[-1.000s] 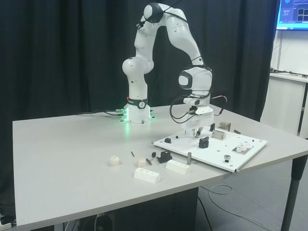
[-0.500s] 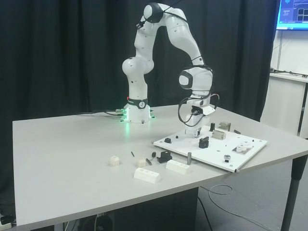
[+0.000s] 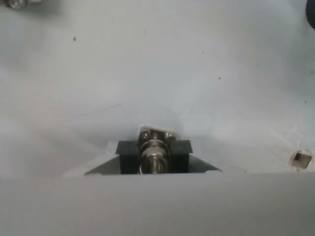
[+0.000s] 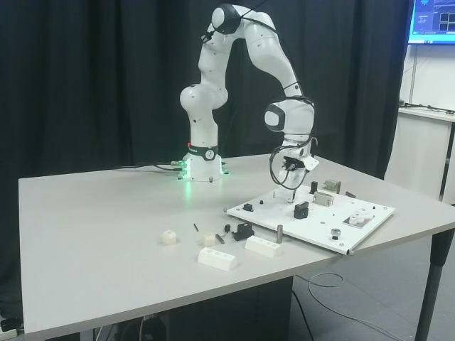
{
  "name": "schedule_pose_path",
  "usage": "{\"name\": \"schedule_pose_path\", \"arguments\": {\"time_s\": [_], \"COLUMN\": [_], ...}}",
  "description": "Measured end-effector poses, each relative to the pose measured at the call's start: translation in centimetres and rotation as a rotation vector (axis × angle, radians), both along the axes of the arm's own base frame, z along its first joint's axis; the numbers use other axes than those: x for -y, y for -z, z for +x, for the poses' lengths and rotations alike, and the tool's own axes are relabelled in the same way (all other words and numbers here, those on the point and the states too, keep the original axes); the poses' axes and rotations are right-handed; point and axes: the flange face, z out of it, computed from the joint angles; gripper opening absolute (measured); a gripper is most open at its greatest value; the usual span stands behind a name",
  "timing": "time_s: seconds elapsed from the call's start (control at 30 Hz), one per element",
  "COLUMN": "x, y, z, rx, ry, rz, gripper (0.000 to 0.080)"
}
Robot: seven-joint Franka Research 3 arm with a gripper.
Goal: Remove BNC.
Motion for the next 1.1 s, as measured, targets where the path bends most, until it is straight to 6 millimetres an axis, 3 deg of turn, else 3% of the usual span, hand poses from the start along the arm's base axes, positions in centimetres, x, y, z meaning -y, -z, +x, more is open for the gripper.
{"name": "schedule_pose_path", "arguments": {"time_s": [1.1], "x": [0.04], "y": [-0.03], "z": [0.15], "rx": [-0.015], "ry": [-0.282], "rz": [0.006], "gripper": [0.0121]}}
